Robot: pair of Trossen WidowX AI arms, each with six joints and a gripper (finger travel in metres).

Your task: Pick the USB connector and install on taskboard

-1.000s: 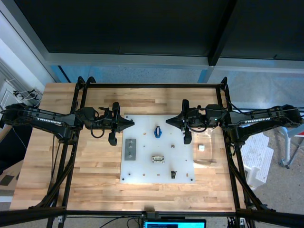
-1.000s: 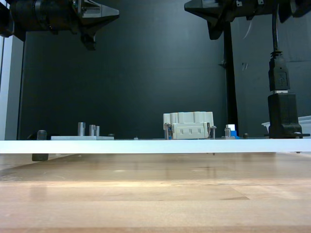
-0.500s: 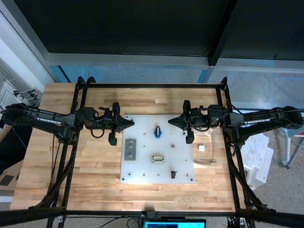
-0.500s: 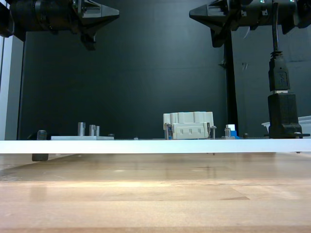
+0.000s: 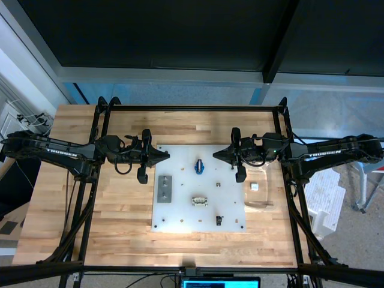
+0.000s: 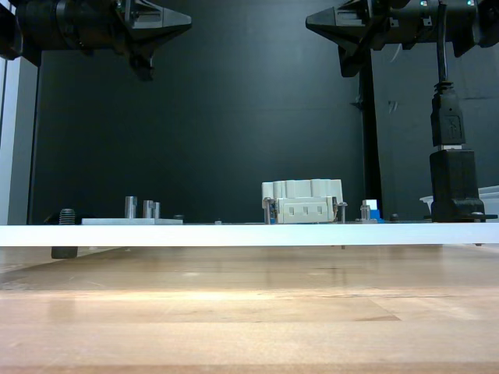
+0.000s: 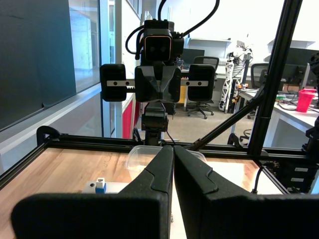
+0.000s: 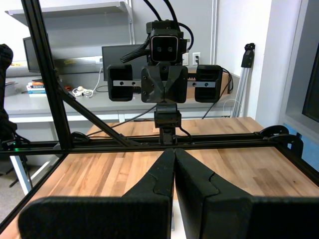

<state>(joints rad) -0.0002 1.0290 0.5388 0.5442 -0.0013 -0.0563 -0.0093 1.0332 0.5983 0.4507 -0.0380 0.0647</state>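
Our left gripper [image 5: 167, 156] hovers shut, empty, over the far-left corner of the flat white square taskboard [image 5: 180, 210]. Near its front edge stands the tiny black USB connector [image 5: 219, 219]: light, rigid, we judge, best pinched across its flat sides. Our right gripper [image 5: 215, 154] hovers far-right, likewise shut, empty.

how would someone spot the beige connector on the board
Find the white taskboard mid-table, with the left gripper and right gripper hovering shut above its far side. Near its centre, right of the grey block, sits the beige connector: pale and blocky, unlike the blue part behind it and the black piece in front.
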